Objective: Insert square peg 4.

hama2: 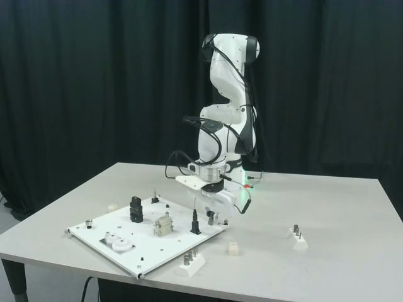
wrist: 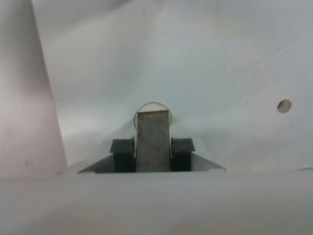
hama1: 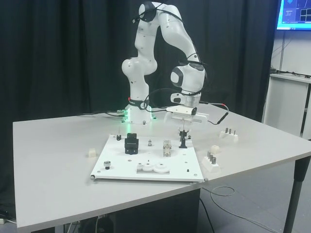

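In the wrist view my gripper (wrist: 153, 152) is shut on a grey square peg (wrist: 153, 131), held upright between the two black pads (wrist: 122, 149). A thin round outline (wrist: 152, 105) on the white board (wrist: 195, 73) shows just behind the peg's tip. From the first room view, the gripper (hama1: 183, 127) hangs a little above the white board (hama1: 146, 162), over its far right part, close to a black upright fixture (hama1: 182, 140). In the second room view the gripper (hama2: 210, 217) holds the peg (hama2: 210, 221) just above the board's far edge (hama2: 217, 228).
The board carries a black block (hama1: 131, 144), a grey part (hama1: 166, 148) and white gears (hama1: 153, 168). White holders with pegs (hama1: 211, 162) (hama1: 228, 133) and a small white block (hama1: 91, 152) stand on the grey table. A small hole (wrist: 284, 105) lies in the board.
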